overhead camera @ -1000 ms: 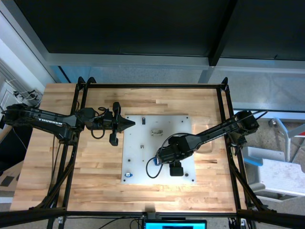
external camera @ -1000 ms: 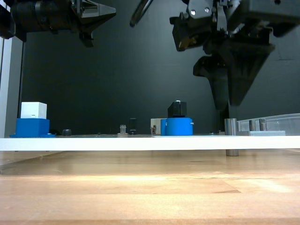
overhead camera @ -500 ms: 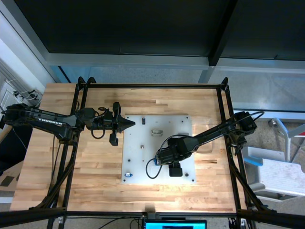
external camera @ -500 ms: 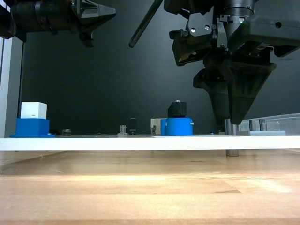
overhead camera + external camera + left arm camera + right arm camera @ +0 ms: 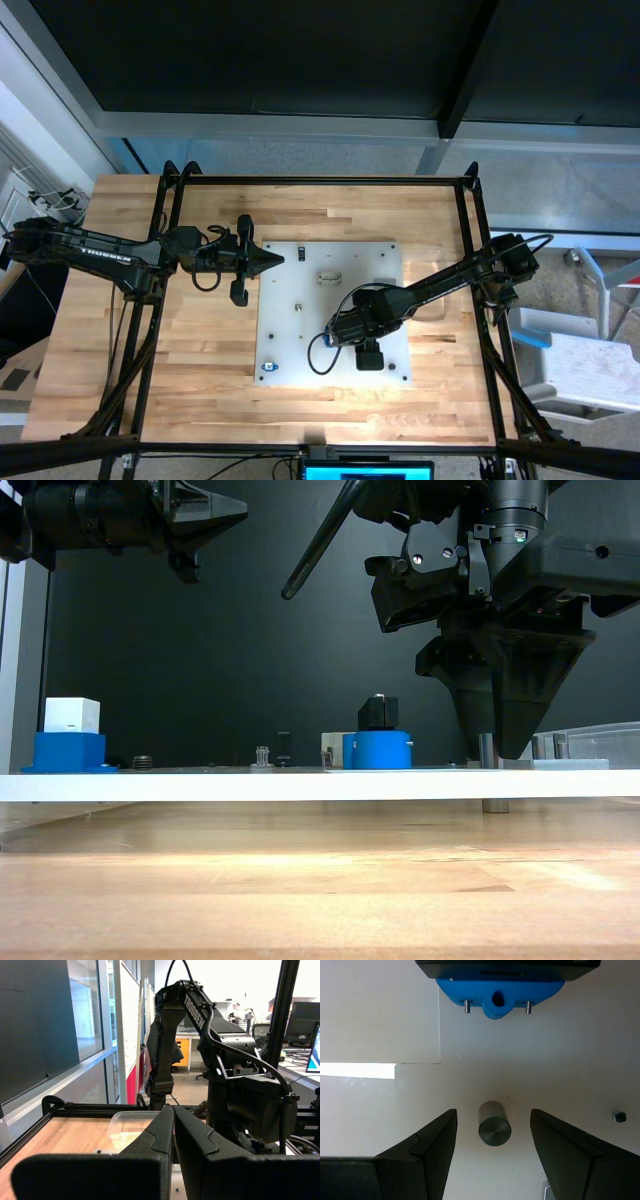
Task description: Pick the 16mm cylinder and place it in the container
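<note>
The 16mm cylinder (image 5: 494, 1124) stands upright on the white board, its round silver top facing the right wrist camera. My right gripper (image 5: 493, 1116) is open, with one finger on each side of the peg and a gap to both. In the low view the right gripper (image 5: 500, 748) has its tips down near the board, partly covering the cylinder (image 5: 485, 749). From the high view the right gripper (image 5: 352, 328) hides the peg. The container (image 5: 131, 1125), a clear dish, lies just right of the board (image 5: 432, 312). My left gripper (image 5: 275, 258) is shut and hovers high at the board's left edge.
The white board (image 5: 300, 340) carries a blue base with a white cube (image 5: 69, 742), a blue round fixture (image 5: 380, 748) and small pins. A blue fixture (image 5: 497, 992) sits just beyond the peg. Black frame rails (image 5: 320, 181) bound the wooden table.
The right gripper has come down, so its fingertips now reach beside the cylinder near the board. The left arm has not moved.
</note>
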You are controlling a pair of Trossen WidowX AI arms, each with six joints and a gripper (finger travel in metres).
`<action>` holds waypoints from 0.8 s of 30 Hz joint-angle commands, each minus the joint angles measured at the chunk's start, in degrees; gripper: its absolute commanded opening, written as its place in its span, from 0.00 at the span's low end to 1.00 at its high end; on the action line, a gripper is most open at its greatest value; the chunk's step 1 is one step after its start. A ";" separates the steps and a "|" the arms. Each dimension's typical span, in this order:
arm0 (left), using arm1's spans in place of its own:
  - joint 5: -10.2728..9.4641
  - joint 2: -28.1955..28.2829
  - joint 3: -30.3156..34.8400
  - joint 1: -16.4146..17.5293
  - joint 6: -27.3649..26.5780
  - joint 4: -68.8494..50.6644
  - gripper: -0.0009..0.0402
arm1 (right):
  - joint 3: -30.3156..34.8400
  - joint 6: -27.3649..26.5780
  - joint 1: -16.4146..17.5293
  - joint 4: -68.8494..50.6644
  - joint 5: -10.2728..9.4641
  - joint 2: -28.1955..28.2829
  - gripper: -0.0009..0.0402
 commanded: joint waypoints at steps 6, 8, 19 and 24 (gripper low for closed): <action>0.02 0.00 0.02 0.00 0.00 0.09 0.02 | 0.02 0.02 0.00 0.00 0.13 0.00 0.39; 0.02 0.02 0.02 0.00 0.00 0.07 0.02 | 0.02 0.02 0.00 -0.04 0.15 0.00 0.35; 0.02 0.00 0.02 0.00 0.00 0.07 0.02 | 0.02 0.02 -0.02 -0.20 0.15 -0.02 0.21; 0.02 0.00 0.02 0.00 0.00 0.09 0.02 | 0.07 0.04 0.02 -0.22 0.15 -0.07 0.18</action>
